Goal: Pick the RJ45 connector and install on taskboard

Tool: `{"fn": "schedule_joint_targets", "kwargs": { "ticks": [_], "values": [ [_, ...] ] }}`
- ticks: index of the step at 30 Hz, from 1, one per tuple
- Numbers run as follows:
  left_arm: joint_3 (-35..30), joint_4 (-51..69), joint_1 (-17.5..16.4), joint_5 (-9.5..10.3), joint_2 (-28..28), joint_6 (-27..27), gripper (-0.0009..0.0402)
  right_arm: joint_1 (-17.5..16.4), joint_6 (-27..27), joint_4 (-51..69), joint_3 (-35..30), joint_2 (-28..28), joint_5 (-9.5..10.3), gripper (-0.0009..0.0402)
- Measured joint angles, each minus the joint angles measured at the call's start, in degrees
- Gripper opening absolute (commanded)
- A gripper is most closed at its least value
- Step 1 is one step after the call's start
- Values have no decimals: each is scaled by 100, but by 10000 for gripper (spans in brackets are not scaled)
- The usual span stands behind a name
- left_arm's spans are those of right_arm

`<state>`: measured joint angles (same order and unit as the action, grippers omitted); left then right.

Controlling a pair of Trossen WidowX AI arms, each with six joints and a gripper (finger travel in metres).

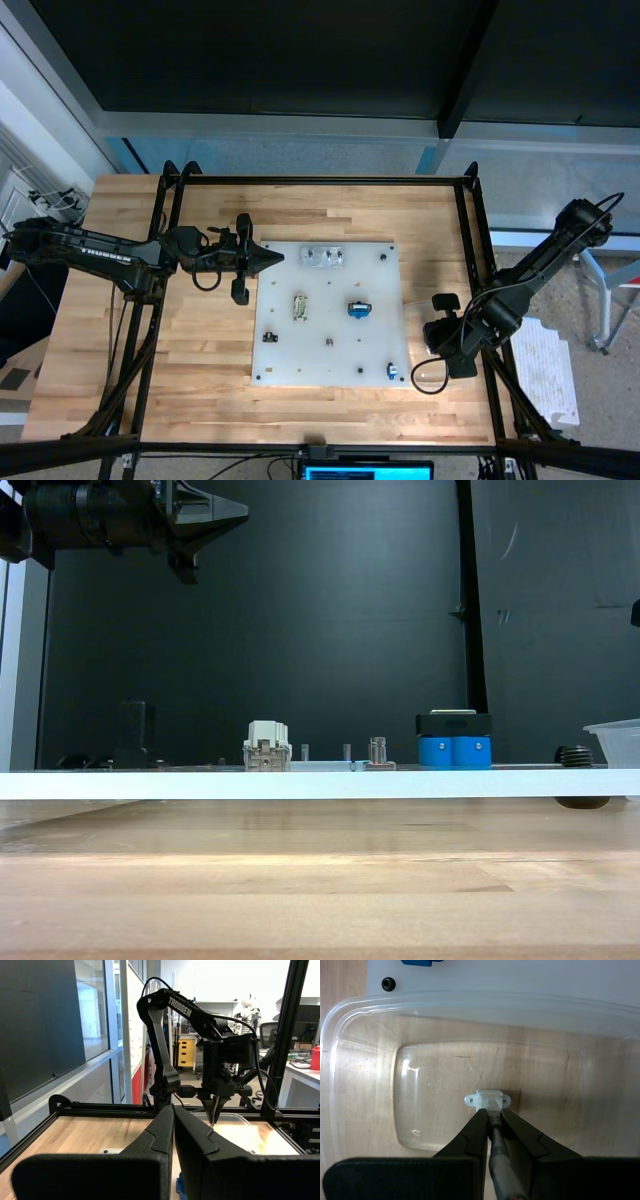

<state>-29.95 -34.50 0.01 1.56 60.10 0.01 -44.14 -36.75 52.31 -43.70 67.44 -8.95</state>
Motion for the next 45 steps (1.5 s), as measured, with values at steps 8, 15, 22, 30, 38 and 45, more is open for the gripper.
{"fn": "schedule_joint_targets", "kwargs": {
  "ticks": [8,15,22,30,38,45],
  "values": [
    [0,0,0,-2,0,0,0,0,2,315,-420,4,-2,2],
    [2,-2,0,-2,0,0,0,13,-24,396,-1051,367,-2,2],
    [2,-2,0,-2,0,0,0,13,-170,398,-1692,1060,-2,2],
    [0,0,0,-2,0,0,0,76,-192,393,-2433,1812,-48,2],
    [0,-2,0,-2,-2,0,0,280,-122,348,-2728,2177,-48,2],
    [0,0,0,-2,0,0,0,337,-96,260,-2767,2302,-46,2]
  ]
}}
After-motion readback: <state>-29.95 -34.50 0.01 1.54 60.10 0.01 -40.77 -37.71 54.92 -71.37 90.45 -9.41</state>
